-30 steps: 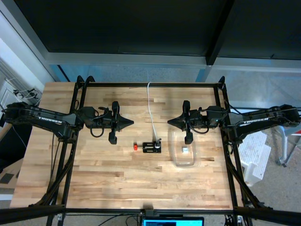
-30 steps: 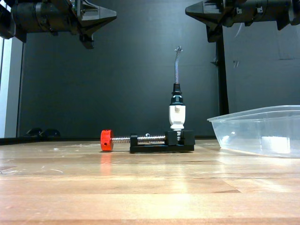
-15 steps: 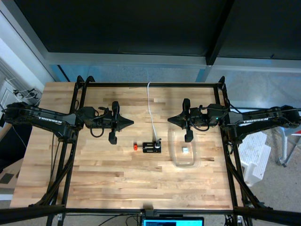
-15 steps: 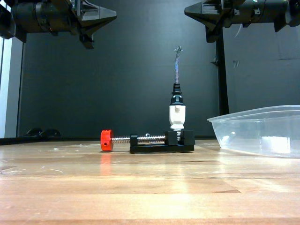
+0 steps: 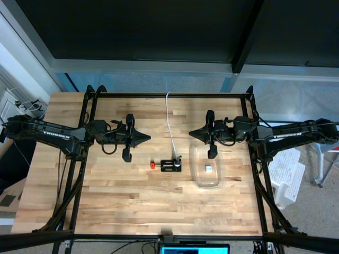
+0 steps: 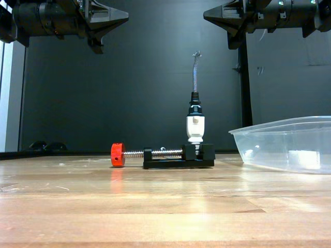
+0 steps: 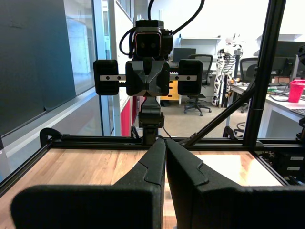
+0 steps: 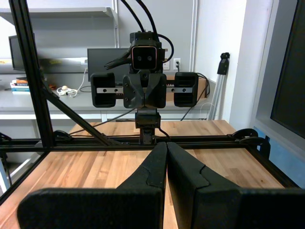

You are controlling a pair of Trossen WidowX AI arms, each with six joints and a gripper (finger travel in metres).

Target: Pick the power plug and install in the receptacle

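Observation:
The receptacle (image 5: 178, 159) (image 6: 195, 127) is a small white socket standing upright in a black clamp frame (image 6: 178, 156) with a red-orange knob (image 5: 152, 165) (image 6: 118, 154). Its white cable (image 5: 170, 121) runs toward the table's far edge. The power plug is not visible in any view. My left gripper (image 5: 148, 137) (image 6: 125, 19) (image 7: 165, 144) hangs shut and empty, high above the table, left of the clamp. My right gripper (image 5: 191, 134) (image 6: 206, 13) (image 8: 167, 145) hangs shut and empty at the same height, above the far left corner of the tray. The two tips point at each other.
A clear plastic tray (image 5: 217, 180) (image 6: 258, 139) lies right of the clamp with a small white square piece (image 5: 208, 168) inside. A black metal frame (image 5: 169, 96) runs around the wooden table (image 5: 132, 201). Each wrist view faces the other arm head-on.
The right arm has shifted slightly, its tip a touch higher in the low view. The left arm, the clamp and the tray have not moved.

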